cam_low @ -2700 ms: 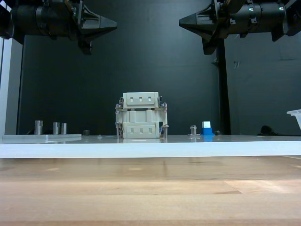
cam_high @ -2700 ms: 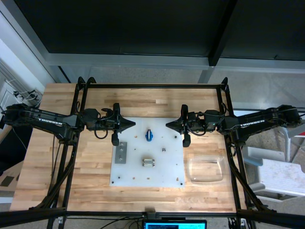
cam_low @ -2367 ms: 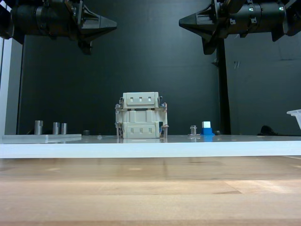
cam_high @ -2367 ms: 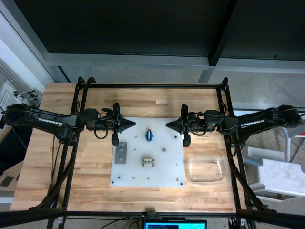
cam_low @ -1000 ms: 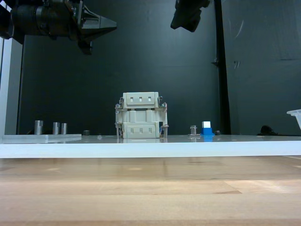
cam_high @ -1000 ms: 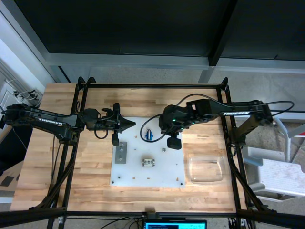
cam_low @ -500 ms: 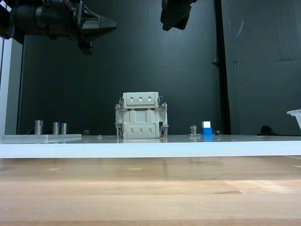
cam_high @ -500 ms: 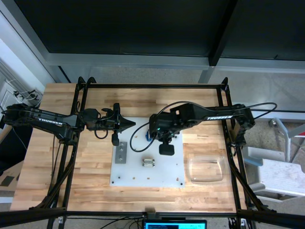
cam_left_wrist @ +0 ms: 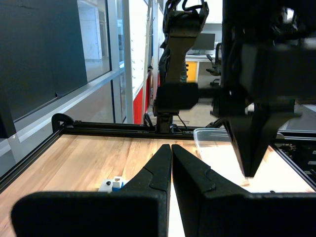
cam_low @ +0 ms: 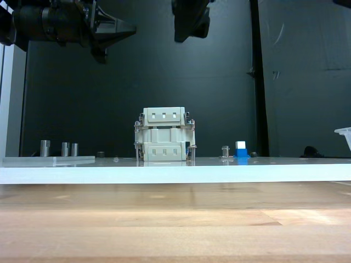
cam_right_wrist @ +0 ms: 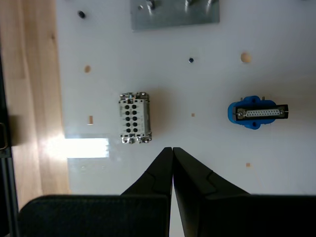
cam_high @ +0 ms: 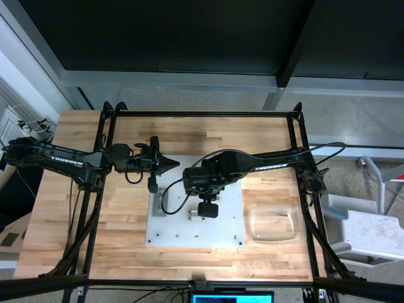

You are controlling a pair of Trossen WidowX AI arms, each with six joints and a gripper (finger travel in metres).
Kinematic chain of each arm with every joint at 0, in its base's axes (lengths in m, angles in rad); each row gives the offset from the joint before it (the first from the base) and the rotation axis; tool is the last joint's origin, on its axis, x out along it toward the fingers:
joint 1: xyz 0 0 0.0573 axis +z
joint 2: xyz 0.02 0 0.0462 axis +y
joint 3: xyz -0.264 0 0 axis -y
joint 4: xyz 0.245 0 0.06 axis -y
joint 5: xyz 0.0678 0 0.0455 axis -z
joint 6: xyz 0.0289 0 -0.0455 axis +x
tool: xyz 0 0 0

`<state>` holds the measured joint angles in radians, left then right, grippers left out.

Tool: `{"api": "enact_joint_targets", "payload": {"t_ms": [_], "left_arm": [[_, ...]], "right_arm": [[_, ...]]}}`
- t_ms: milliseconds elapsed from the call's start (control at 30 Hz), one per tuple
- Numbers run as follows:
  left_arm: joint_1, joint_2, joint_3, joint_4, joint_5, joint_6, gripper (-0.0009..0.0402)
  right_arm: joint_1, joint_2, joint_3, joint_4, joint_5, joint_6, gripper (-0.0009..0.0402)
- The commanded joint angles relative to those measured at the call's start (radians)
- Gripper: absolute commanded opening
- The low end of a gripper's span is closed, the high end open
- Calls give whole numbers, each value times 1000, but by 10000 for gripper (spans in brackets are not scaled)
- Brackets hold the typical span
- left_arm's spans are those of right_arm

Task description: Remove the HAN10-E connector and place it in the container

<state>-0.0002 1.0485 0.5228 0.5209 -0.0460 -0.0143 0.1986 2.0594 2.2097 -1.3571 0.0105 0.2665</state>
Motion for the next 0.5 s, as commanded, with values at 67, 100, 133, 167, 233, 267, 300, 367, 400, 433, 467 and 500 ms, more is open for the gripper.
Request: {"api": "enact_joint_targets", "payload": {"t_ms": [67, 100, 133, 167, 233, 267, 300, 367, 400, 433, 467, 500], "left_arm": [[0, 0, 0, 0, 0, 0, 0], [0, 0, 0, 0, 0, 0, 0], [0, 0, 0, 0, 0, 0, 0], [0, 0, 0, 0, 0, 0, 0], [0, 0, 0, 0, 0, 0, 0], [0, 0, 0, 0, 0, 0, 0], [0, 0, 0, 0, 0, 0, 0], [0, 0, 0, 0, 0, 0, 0], [0, 0, 0, 0, 0, 0, 0], [0, 0, 0, 0, 0, 0, 0], [0, 0, 0, 0, 0, 0, 0], [0, 0, 0, 0, 0, 0, 0]], "right_arm": [[14, 48, 46, -5, -3, 15, 0], [15, 60, 55, -9, -3, 17, 0], [16, 66, 62, -16, -3, 16, 0], [19, 76, 66, -18, -5, 16, 1], [26, 82, 66, -19, -4, 16, 9], [30, 91, 66, -19, -5, 16, 16], [33, 92, 66, -19, -4, 14, 24], [38, 92, 61, -14, -4, 14, 44], [40, 92, 55, -8, -4, 15, 55], [41, 92, 52, -6, -4, 15, 66], [42, 92, 50, -3, -3, 15, 78], [44, 92, 48, 0, -3, 15, 89]]}}
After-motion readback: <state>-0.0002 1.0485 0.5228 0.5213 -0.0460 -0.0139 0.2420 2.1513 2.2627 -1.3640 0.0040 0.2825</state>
